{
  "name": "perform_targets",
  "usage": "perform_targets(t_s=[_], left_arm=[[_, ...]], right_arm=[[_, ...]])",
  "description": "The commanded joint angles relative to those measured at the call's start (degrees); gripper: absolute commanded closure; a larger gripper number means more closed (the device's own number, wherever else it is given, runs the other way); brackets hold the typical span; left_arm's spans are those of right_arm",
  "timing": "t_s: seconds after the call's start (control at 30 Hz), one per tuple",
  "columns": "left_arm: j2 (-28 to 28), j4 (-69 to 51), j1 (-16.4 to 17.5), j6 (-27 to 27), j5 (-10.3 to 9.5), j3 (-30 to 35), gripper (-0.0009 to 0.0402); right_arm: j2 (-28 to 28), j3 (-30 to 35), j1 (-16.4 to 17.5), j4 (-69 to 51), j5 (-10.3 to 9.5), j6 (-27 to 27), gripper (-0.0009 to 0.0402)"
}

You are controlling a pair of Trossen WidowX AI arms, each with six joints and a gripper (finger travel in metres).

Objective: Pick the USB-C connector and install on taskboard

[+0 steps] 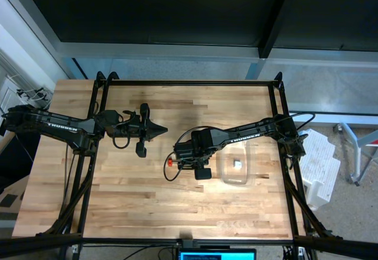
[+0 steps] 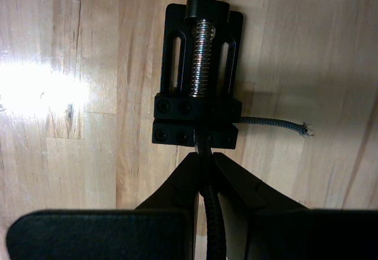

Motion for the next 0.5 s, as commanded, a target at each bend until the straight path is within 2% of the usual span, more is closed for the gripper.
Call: perform_targets(t_s=[0.03,0.3,0.5], left_arm=[[0.02,0.0,0.0,0.0,0.02,0.0,0.0393],[0.02,0.0,0.0,0.0,0.02,0.0,0.0393],[0.02,0.0,0.02,0.0,0.02,0.0,0.0393]], right_arm=[[0.28,-0.2,0.0,0.04,-0.02,0.04,0.0393],[0.04,0.59,0.0,-0.13,0.0,-0.46,0.039],[-0.68,1.27,0.02,-0.39,0.02,-0.44,0.0347]])
